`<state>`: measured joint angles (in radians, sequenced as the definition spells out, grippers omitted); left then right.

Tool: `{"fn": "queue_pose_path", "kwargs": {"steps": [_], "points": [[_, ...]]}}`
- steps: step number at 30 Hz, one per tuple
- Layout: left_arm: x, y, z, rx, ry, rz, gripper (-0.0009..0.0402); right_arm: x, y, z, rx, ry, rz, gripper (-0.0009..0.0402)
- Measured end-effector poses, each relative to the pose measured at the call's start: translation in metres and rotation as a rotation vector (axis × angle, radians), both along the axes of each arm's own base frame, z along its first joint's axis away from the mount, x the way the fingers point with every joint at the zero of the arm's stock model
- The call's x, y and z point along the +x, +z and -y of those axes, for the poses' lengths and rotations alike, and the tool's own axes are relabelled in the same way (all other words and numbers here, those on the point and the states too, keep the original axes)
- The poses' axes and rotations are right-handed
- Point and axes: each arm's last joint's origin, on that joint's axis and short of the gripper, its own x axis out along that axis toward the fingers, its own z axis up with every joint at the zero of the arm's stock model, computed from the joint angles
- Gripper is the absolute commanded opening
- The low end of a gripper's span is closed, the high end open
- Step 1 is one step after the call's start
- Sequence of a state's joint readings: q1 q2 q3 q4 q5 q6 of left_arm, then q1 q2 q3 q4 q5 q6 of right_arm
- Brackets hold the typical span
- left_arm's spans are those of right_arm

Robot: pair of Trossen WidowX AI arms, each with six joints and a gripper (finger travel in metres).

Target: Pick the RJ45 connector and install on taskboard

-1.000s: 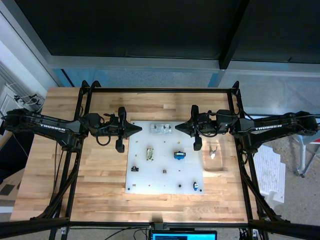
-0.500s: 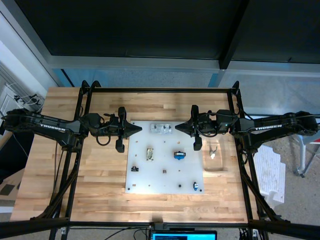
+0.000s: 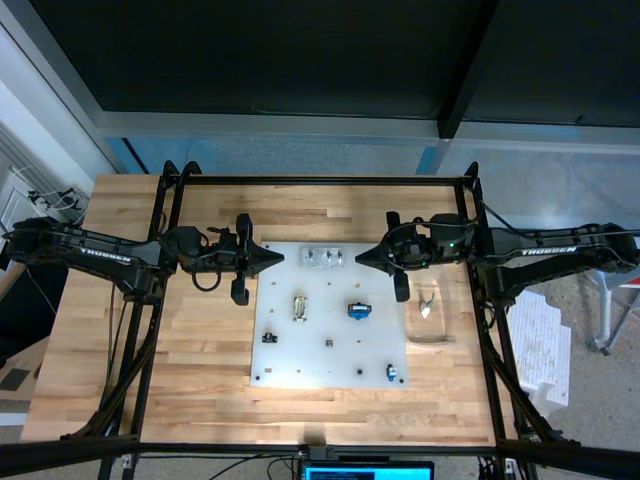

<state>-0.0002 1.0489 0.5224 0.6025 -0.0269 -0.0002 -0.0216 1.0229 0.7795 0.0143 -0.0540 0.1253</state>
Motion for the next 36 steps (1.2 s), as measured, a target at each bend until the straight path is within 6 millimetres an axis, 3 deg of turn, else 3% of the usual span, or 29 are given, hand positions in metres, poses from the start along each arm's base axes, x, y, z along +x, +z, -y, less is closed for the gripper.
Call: {"fn": "queue_pose_path", "kwargs": {"steps": [8,20,36], "points": [[0.000,0.000,0.000,0.000,0.000,0.000,0.0000,-0.013,0.005,-0.001,-0.028,0.013,-0.231,0.0000],[0.000,0.000,0.000,0.000,0.000,0.000,0.0000,-0.038,0.013,-0.001,-0.025,0.019,-0.444,0.0000],[0.000,0.000,0.000,0.000,0.000,0.000,0.0000,-0.091,0.021,-0.002,-0.054,0.007,-0.717,0.0000]]}}
